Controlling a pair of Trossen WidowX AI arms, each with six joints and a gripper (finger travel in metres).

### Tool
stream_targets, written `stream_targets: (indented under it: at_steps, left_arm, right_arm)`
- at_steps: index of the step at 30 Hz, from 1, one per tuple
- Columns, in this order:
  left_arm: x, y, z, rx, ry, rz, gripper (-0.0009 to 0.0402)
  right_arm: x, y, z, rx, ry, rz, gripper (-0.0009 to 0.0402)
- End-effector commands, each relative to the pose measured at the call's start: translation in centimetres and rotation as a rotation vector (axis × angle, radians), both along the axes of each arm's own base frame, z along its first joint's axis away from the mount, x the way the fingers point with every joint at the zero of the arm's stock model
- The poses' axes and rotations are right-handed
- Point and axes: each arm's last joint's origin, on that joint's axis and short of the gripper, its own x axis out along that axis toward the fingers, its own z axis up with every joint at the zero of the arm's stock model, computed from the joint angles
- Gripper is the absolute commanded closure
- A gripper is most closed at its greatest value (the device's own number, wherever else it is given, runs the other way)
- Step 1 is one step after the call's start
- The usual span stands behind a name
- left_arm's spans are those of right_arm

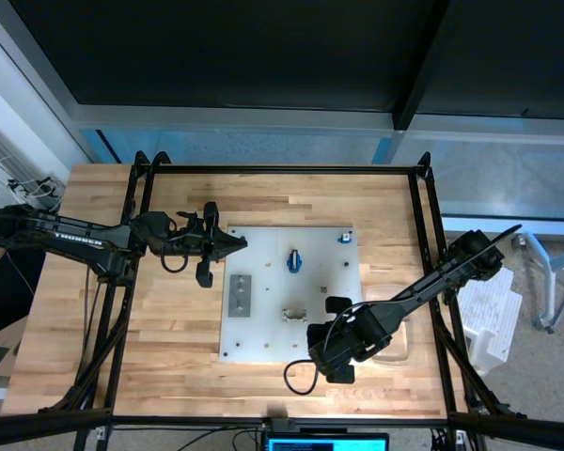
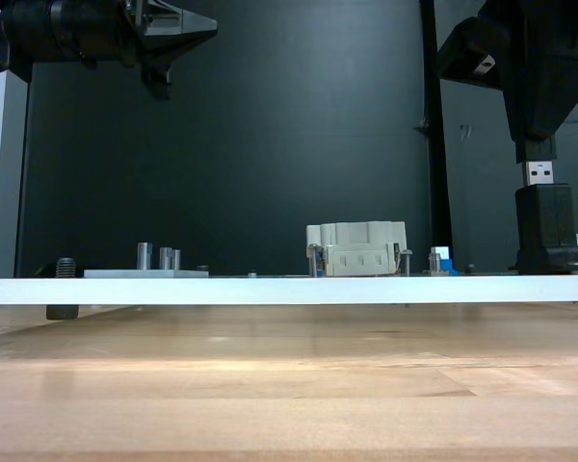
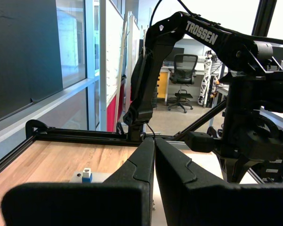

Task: Pick the USB connector and install on taskboard

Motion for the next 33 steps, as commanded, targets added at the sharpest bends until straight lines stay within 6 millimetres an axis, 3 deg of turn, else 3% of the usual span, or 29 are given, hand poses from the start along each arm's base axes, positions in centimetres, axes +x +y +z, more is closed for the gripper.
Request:
stream_targets:
  at_steps: [1, 33]
  left_arm:
    - [0.01, 0.00, 0.00, 0.000, 0.000, 0.000, 0.0393]
    - [0.00, 0.00, 0.00, 0.000, 0.000, 0.000, 0.0393]
  right_arm:
    - [-0.10, -0.07, 0.35, 0.004, -0.009, 0.002, 0.0393]
    - [0.03, -0.03, 0.16, -0.008, -0.013, 0.019, 0.0393]
